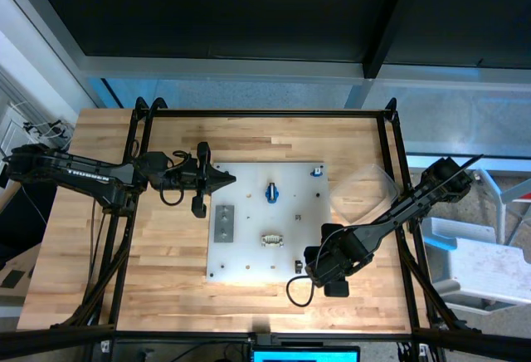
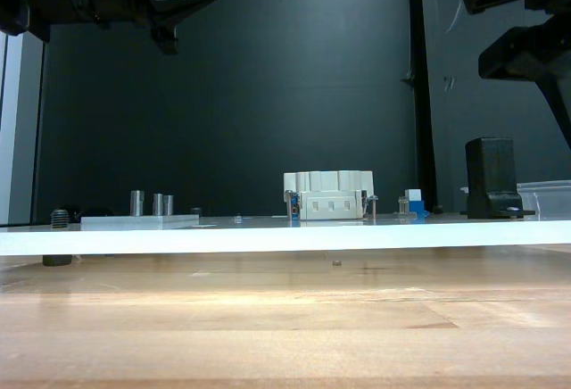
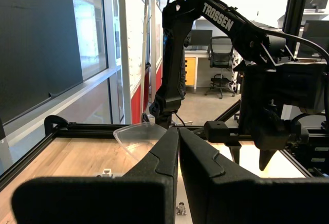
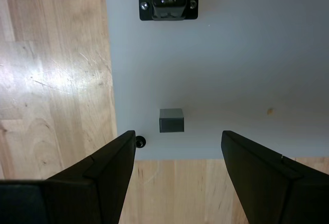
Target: Pick the 16mm bar from the taskboard and place it in the container
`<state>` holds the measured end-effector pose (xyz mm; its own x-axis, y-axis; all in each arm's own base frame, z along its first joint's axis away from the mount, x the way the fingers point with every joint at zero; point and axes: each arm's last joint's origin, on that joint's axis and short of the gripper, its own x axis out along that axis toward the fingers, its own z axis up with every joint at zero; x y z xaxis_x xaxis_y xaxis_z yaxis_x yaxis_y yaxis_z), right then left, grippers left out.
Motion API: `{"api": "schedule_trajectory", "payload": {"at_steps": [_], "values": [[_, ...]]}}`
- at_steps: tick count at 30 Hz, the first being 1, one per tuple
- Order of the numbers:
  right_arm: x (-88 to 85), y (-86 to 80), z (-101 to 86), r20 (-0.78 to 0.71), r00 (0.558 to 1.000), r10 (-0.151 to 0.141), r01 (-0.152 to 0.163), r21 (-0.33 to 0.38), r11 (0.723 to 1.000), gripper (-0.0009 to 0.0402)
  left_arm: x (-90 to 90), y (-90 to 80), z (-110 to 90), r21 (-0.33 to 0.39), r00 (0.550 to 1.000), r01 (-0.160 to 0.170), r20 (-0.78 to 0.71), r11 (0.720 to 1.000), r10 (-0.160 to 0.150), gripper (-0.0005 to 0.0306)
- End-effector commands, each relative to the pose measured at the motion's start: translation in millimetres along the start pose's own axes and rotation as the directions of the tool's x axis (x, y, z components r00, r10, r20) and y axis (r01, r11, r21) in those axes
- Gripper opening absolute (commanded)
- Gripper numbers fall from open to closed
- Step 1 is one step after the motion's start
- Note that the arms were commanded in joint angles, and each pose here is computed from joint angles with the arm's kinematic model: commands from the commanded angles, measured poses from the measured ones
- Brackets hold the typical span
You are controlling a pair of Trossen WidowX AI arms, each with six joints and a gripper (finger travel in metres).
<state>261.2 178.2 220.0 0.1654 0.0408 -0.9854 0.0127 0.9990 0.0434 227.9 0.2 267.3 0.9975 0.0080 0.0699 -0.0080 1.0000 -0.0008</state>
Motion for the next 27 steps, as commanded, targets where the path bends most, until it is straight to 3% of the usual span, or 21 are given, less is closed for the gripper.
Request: {"api": "schedule_trajectory", "payload": {"at_steps": [1, 5, 14, 27], "values": [[5.8, -0.7, -2.1, 0.001, 1.0, -0.001, 0.001, -0.005, 1.0, 0.0233, 0.1, 0.0, 0.0, 0.0, 1.0, 0.0, 0.0, 1.0, 0.0, 0.0], [13.3, -1.1, -3.9, 0.014, 1.0, 0.008, -0.008, -0.007, 1.0, 0.023, 0.1, 0.1, 0.0, 0.0, 1.0, 0.0, 0.0, 1.0, 0.0, 0.0], [28.8, 1.5, -2.7, -0.006, 1.0, -0.006, 0.005, -0.034, 0.999, 0.0209, 0.1, 0.0, 0.0, 0.0, 1.0, 0.0, 0.0, 1.0, 0.0, 0.0], [32.6, 2.5, -1.4, 0.002, 1.0, 0.002, -0.002, -0.051, 0.999, 0.0208, 0.1, 0.0, 0.0, 0.0, 1.0, 0.0, 0.0, 1.0, 0.0, 0.0]]}}
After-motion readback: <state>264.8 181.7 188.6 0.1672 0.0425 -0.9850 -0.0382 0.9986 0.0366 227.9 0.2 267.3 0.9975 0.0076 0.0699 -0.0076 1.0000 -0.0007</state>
